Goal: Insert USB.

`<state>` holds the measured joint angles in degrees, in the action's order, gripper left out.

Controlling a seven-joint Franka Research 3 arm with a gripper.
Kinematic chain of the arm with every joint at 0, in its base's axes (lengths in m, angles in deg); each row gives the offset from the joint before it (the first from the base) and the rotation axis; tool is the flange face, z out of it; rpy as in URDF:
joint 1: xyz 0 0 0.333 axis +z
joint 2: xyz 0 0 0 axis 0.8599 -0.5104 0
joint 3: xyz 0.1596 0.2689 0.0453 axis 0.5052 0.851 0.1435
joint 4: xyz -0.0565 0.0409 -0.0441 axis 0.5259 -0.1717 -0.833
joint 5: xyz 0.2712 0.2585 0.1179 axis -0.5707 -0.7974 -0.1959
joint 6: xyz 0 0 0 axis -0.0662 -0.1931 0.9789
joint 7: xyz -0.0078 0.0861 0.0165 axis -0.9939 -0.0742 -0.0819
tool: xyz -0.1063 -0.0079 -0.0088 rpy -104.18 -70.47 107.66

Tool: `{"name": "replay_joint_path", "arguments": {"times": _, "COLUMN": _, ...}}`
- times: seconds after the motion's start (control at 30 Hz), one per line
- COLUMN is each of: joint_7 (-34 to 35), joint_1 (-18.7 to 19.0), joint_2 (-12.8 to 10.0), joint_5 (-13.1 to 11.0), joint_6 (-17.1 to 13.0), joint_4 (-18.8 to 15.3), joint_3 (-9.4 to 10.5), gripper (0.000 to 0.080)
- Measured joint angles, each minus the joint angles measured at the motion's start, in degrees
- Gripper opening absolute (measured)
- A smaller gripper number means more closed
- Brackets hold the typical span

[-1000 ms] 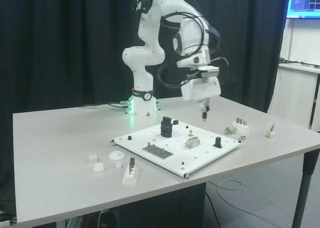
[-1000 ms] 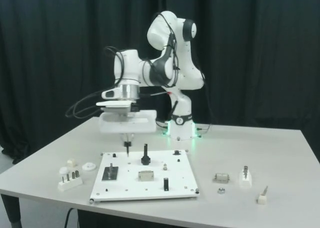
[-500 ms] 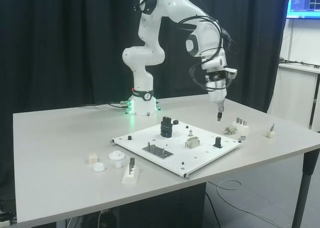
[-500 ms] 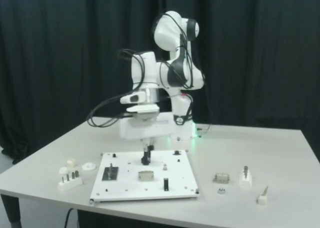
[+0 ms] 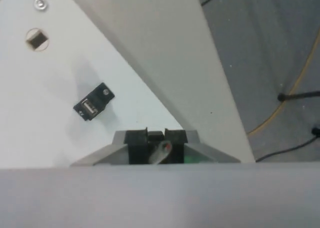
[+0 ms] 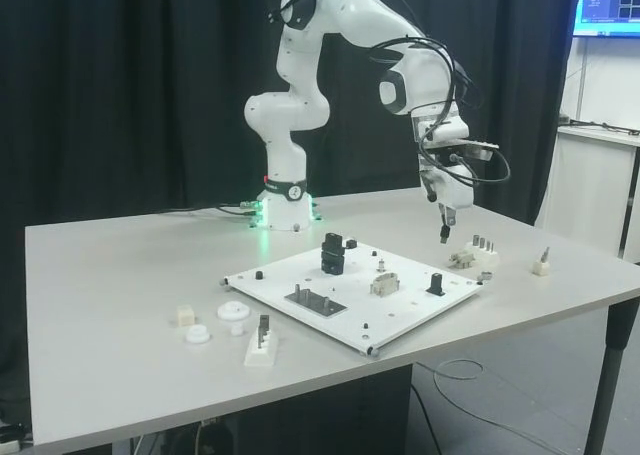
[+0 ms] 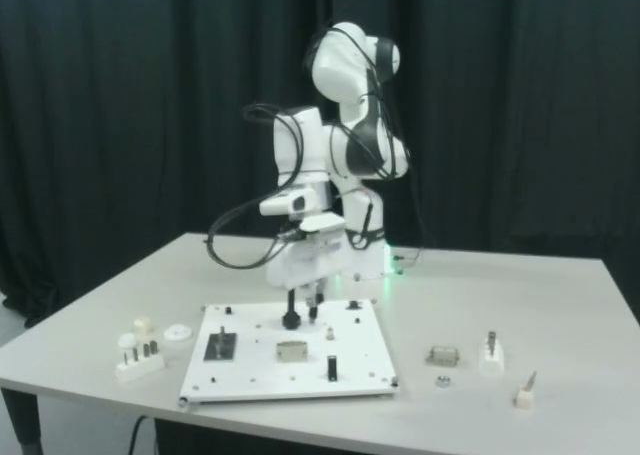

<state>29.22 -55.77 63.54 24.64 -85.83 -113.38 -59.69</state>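
Overhead and not yet at its mark: a broad grey table fills the lower half of the first room view, and a white seven-joint robot arm bolted at its far side arches from the upper centre of the frame toward the right. At centre lies a flat white square board carrying small fixtures. The two-finger gripper hangs in the air right of centre, over the board's right-hand corner and well clear of its surface. In the second room view it hangs at mid-frame above the board's far edge.

The wrist view shows the jaws clamped on a small grey USB plug, which pokes out between the black pads and points down. The plug's target, a small black USB socket block with its port facing up, stands on the board near that same corner. Plug and socket are apart, and the plug is not lined up over the port.

Judged from this, the step in hand is the carry to the socket, with insertion not yet begun. The next move calls for centring the plug over the port, turning it to match the slot's long side, then a straight, gentle descent. A skewed approach would likely jam the plug on the rim.
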Motion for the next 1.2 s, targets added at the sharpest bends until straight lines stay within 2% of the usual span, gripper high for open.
{"name": "replay_joint_path", "arguments": {"times": 0.3, "joint_7": -1.3, "joint_1": -0.1, "joint_2": 0.0, "joint_5": -0.4, "joint_6": 2.9, "joint_4": 0.4, "joint_3": 0.02, "gripper": 0.0065}}
{"name": "replay_joint_path", "arguments": {"times": 0.6, "joint_7": -1.8, "joint_1": -0.5, "joint_2": -0.1, "joint_5": -0.6, "joint_6": 4.3, "joint_4": 0.4, "joint_3": -0.27, "gripper": 0.0065}}
{"name": "replay_joint_path", "arguments": {"times": 1.03, "joint_7": -17.6, "joint_1": -0.8, "joint_2": -1.2, "joint_5": -0.8, "joint_6": 4.8, "joint_4": 0.4, "joint_3": -0.31, "gripper": 0.0065}}
{"name": "replay_joint_path", "arguments": {"times": 1.2, "joint_7": -20.2, "joint_1": -1.0, "joint_2": -1.6, "joint_5": -1.8, "joint_6": 4.8, "joint_4": 0.4, "joint_3": -0.34, "gripper": 0.0065}}
